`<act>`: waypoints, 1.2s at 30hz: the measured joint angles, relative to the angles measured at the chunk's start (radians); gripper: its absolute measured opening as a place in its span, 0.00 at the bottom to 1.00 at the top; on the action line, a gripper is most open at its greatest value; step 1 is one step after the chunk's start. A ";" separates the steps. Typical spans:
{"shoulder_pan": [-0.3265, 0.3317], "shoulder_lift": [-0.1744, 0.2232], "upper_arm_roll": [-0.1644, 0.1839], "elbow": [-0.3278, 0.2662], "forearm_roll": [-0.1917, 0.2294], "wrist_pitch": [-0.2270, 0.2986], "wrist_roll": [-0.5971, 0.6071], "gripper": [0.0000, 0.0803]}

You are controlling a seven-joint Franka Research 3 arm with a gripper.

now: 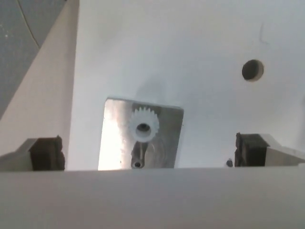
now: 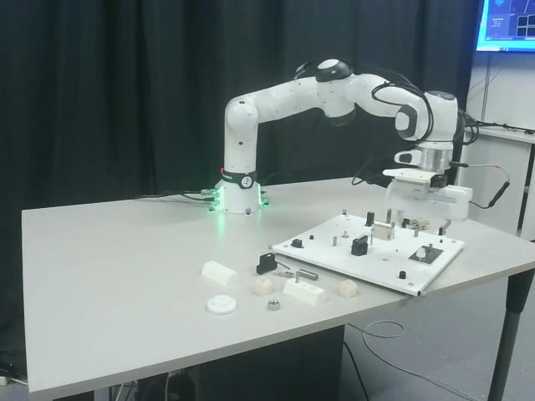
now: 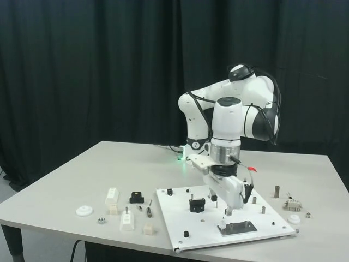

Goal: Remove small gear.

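Small gear (image 1: 143,127), white and toothed, sits on a post of the grey metal plate (image 1: 112,138) set into the white board (image 1: 190,57), so you are at the approach step: the gripper (image 1: 147,151) hangs above it with fingers (image 1: 46,153) spread well apart and empty. Next you need to descend, centre the gear between the fingers and close. Your wrist view's lower part is blocked by the gripper body, and in the room views the gear is too small to make out.

Grey tabletop (image 2: 109,251), white assembly board (image 2: 334,259) near its front edge, white blocks (image 2: 220,272) and a white disc (image 2: 222,305) lying loose beside the board, small black bracket (image 2: 266,263) among them, black curtain (image 2: 125,83) behind, screen (image 2: 506,25) in the corner.
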 joint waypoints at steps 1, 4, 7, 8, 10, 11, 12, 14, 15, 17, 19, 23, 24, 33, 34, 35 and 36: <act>0.000 0.004 0.001 0.000 0.000 0.003 0.004 1.00; 0.000 0.015 0.004 -0.002 0.000 0.010 0.018 1.00; 0.000 0.023 0.011 -0.003 0.001 0.020 0.040 1.00; -0.001 0.024 0.015 -0.004 0.001 0.026 0.047 1.00; -0.002 0.025 0.025 -0.006 0.001 0.038 0.059 1.00; -0.003 0.025 0.030 -0.007 0.001 0.044 0.062 1.00; -0.004 0.025 0.034 -0.008 0.001 0.050 0.064 1.00; -0.006 0.025 0.043 -0.009 0.001 0.062 0.065 1.00; -0.006 0.025 0.046 -0.010 0.001 0.067 0.066 1.00; -0.009 0.025 0.054 -0.011 0.001 0.076 0.067 1.00; -0.011 0.026 0.060 -0.013 0.001 0.084 0.068 1.00; -0.013 0.026 0.070 -0.017 0.001 0.095 0.068 1.00; -0.013 0.026 0.073 -0.017 0.001 0.098 0.068 1.00; -0.014 0.026 0.090 -0.019 0.001 0.109 0.068 1.00; -0.014 0.026 0.092 -0.019 0.001 0.109 0.068 1.00; -0.014 0.026 0.093 -0.019 0.001 0.109 0.068 1.00; -0.013 0.026 0.094 -0.019 0.001 0.110 0.068 1.00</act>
